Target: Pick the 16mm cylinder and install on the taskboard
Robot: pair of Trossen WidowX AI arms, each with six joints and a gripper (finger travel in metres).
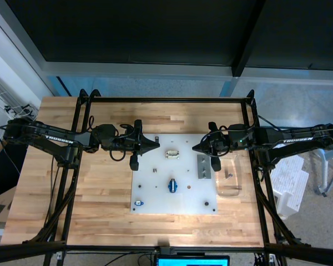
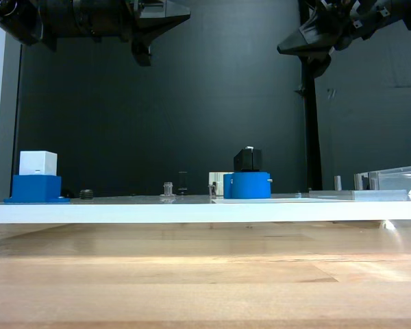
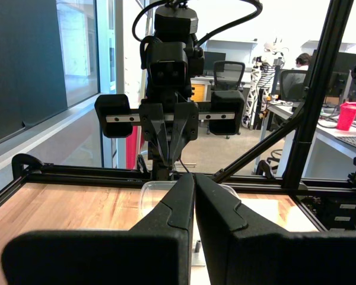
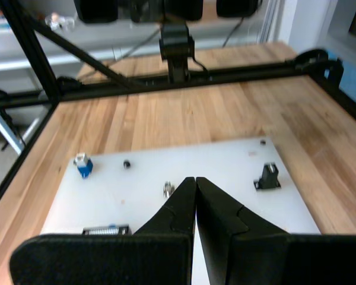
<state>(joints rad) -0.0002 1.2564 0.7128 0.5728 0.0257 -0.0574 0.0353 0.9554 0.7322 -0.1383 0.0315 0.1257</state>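
Over taskboard [image 1: 155,191], L gripper [image 1: 156,144], R gripper [image 1: 195,148], both closed

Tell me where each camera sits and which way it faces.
High view: above the near edge, looking down at the taskboard; left gripper and right gripper hover over its far part.
Low view: table height, near edge, looking level across the board; both grippers overhead.
Left wrist view: on the left arm, along its shut jaws, facing the right arm.
Right wrist view: on the right arm, along its shut jaws, facing the board.
High and low share the blue knob.
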